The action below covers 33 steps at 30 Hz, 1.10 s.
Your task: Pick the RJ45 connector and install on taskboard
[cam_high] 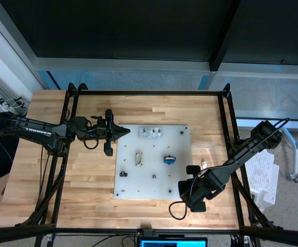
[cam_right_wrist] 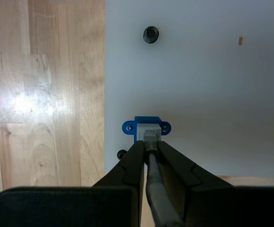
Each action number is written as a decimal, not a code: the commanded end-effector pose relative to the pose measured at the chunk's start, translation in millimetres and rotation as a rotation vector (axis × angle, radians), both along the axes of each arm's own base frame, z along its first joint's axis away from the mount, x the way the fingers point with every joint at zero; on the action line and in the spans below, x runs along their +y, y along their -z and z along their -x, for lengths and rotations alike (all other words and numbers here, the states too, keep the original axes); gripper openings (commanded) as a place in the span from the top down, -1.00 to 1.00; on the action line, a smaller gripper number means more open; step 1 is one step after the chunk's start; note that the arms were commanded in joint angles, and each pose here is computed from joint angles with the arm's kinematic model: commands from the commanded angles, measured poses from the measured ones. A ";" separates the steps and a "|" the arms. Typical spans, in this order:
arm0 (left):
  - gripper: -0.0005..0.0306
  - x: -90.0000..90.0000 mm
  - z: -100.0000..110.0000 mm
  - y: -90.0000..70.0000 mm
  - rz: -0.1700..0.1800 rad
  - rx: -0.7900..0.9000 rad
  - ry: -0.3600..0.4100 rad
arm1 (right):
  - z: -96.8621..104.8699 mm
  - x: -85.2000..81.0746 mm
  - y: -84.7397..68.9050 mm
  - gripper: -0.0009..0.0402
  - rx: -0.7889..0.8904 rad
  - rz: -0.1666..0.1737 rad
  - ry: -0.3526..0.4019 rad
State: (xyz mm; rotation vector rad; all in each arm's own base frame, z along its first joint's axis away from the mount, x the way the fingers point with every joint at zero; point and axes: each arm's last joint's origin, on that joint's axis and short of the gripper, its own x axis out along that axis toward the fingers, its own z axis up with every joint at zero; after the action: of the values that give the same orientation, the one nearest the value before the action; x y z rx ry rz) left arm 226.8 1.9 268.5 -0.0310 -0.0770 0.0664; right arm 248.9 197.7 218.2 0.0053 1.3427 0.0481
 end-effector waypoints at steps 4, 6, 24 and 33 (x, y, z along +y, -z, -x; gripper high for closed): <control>0.97 0.1 0.0 0.0 0.000 0.000 0.000 | 0.5 -0.1 9.2 0.96 0.004 -0.007 0.000; 0.97 0.0 0.0 0.0 0.000 0.000 0.000 | 0.5 -0.3 9.1 0.96 0.004 -0.007 0.000; 0.97 0.0 0.0 0.0 0.000 0.000 0.000 | 1.7 -1.3 2.4 0.69 -0.014 -0.024 0.013; 0.97 0.0 0.0 0.0 0.000 0.000 0.000 | 3.6 -4.0 -14.1 0.43 -0.048 -0.013 0.020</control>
State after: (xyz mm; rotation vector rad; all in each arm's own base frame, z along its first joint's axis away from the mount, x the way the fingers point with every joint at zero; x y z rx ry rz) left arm 226.7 1.9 268.5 -0.0310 -0.0767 0.0668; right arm 245.9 194.8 226.8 0.0355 1.3135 0.0498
